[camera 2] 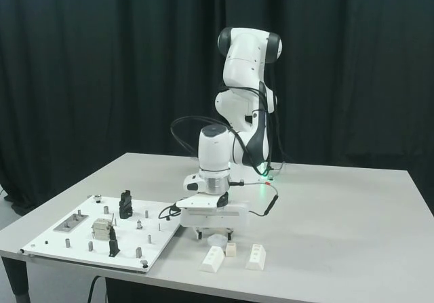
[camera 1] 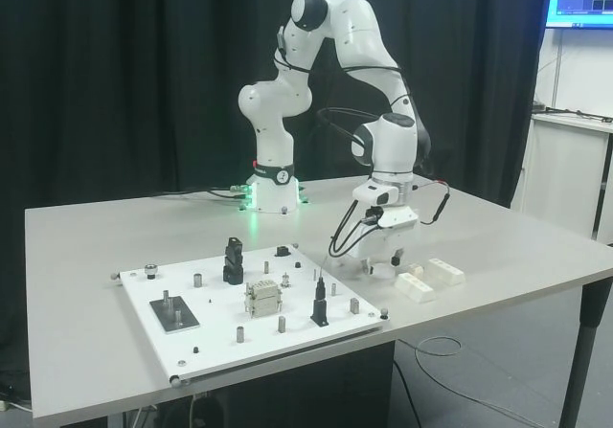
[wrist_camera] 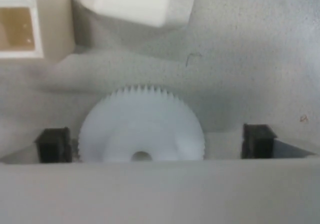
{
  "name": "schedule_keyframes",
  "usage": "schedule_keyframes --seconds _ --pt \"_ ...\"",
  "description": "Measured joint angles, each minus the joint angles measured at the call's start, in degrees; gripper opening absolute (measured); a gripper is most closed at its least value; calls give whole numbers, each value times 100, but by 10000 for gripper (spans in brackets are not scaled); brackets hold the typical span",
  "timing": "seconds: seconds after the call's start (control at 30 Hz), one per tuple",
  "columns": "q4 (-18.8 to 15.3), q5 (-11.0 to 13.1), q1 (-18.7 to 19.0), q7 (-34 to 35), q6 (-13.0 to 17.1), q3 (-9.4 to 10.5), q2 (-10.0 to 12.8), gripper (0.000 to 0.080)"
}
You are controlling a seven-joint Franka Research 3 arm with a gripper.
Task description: Pick large gear.
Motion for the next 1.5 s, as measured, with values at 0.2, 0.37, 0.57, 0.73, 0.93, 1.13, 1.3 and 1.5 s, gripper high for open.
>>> schedule_keyframes --seconds 0.2,0.37,0.57,0.73,0.93,1.13,1.3,1.5 --pt "0 0 -29 0 0 19 12 669" --pt "0 0 -96 0 0 75 15 669" --pt "5 7 -159 0 0 122 12 327" --pt "11 50 -159 0 -3 124 12 333" --pt "62 72 -164 0 -31 124 -1 333" --pt "185 72 -206 0 -213 122 -45 333" --pt "319 72 -238 0 -440 107 -77 333" --pt "472 72 -275 0 -688 101 -80 333"
